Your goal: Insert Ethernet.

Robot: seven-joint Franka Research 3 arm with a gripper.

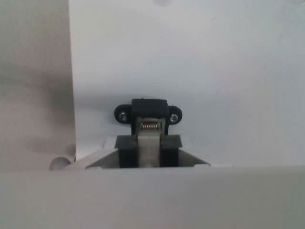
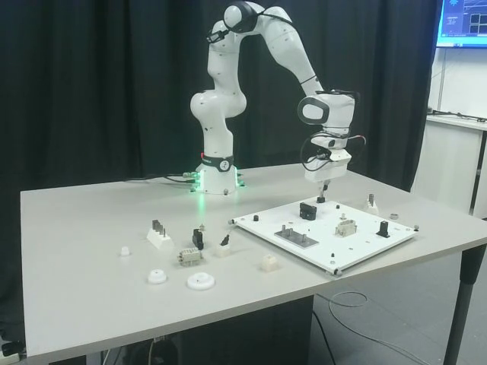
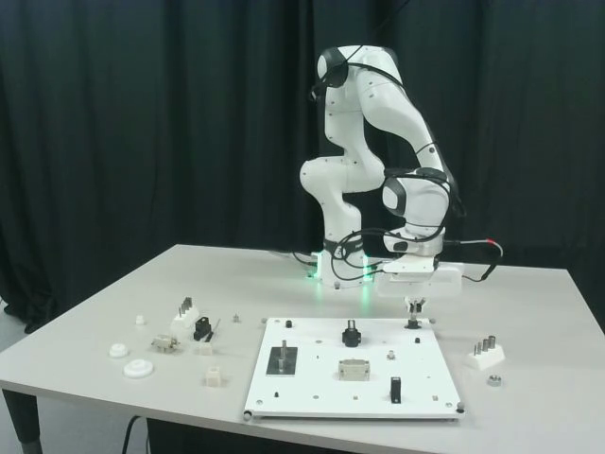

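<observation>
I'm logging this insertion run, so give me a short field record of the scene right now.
arm: white robot arm bolted on the grey table
pincer: shut on the grey Ethernet plug
target: black screw-mounted Ethernet socket on the white square board
plug position: right at the socket, full seating cannot be told
elsewhere on table: small white and black loose parts beside the board

bare white board (image 1: 200, 62) all round the black socket (image 1: 148, 110), nothing crowding the fingers (image 1: 127, 151)
</observation>
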